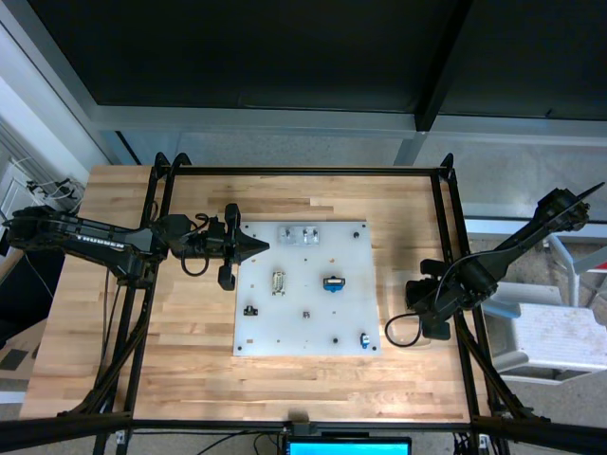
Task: Remove the rj45 connector and place it in the container
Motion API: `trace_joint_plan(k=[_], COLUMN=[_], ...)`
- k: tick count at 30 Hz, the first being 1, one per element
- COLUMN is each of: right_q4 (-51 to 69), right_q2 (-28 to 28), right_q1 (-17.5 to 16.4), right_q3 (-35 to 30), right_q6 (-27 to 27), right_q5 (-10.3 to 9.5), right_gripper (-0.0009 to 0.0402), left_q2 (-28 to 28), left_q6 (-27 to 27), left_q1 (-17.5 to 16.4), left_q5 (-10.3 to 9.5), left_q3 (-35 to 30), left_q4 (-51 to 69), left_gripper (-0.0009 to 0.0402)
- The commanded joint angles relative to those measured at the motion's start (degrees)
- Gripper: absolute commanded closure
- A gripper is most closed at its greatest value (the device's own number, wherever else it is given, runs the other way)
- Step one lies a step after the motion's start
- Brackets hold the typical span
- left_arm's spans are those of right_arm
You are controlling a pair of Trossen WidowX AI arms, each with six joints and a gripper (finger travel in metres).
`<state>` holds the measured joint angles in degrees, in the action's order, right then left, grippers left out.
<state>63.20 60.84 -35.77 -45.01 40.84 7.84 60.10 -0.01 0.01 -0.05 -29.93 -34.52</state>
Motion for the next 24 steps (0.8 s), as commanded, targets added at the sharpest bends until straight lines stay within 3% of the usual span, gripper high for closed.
trace_joint_plan(k=[1, 12, 24], right_q4=[0.7, 1.1, 1.2], right_q2=[0.0, 0.0, 0.0], right_q1=[0.0, 0.0, 0.0], right_q3=[0.0, 0.0, 0.0], right_q6=[0.7, 0.7, 0.7], right_q5=[-0.39, -0.37, -0.37], right_gripper=[0.0228, 0.0154, 0.0138], left_q2=[0.0, 0.0, 0.0], left_q6=[0.0, 0.0, 0.0], left_q1=[0.0, 0.0, 0.0], left_q5=[0.02, 0.02, 0.02], left_q3=[0.0, 0.0, 0.0], left_q4=[0.0, 0.0, 0.0], left_gripper=[0.0392, 0.0392, 0.0392])
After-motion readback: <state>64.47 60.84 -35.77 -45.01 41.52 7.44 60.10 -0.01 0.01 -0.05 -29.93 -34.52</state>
